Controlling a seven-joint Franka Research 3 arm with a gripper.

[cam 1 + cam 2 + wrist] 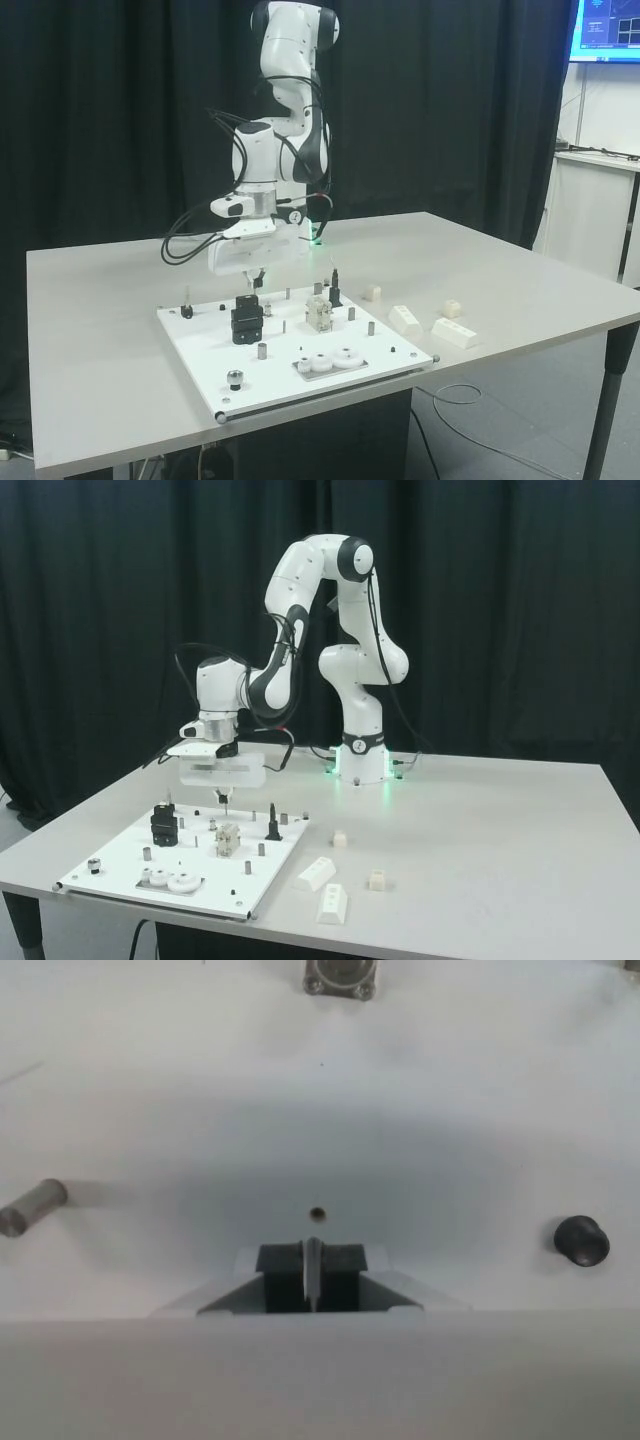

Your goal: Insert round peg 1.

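at far left in the wrist view, a short grey metal cylinder [30,1207] lying on its side on the flat white assembly board [150,1090], well apart from the tool. hard to tell if this one belongs to the task or not.

further to the middle, the black two-finger gripper [313,1282] pressed onto a thin grey metal round peg [313,1272], the peg standing upright between the pads with only a narrow strip showing. just beyond the peg tip, a small round hole [318,1213] in the board, open and empty, near but not yet under the peg as far as can be judged. at the far edge of the board in this view, a grey metal square fitting with corner screws [340,977]. at right, a black rounded knob [582,1241], well apart.

in the first room view, the white robot arm [285,60] bent over the board, gripper [256,278] hanging a little above the surface, not touching. to the right on the grey table [520,270], several small white blocks [455,332], untouched.

judgement on progress: peg picked and carried near the hole, so the first half looks done. left to do: align the tip over the hole, lower straight, press in, release. peg not inserted yet.
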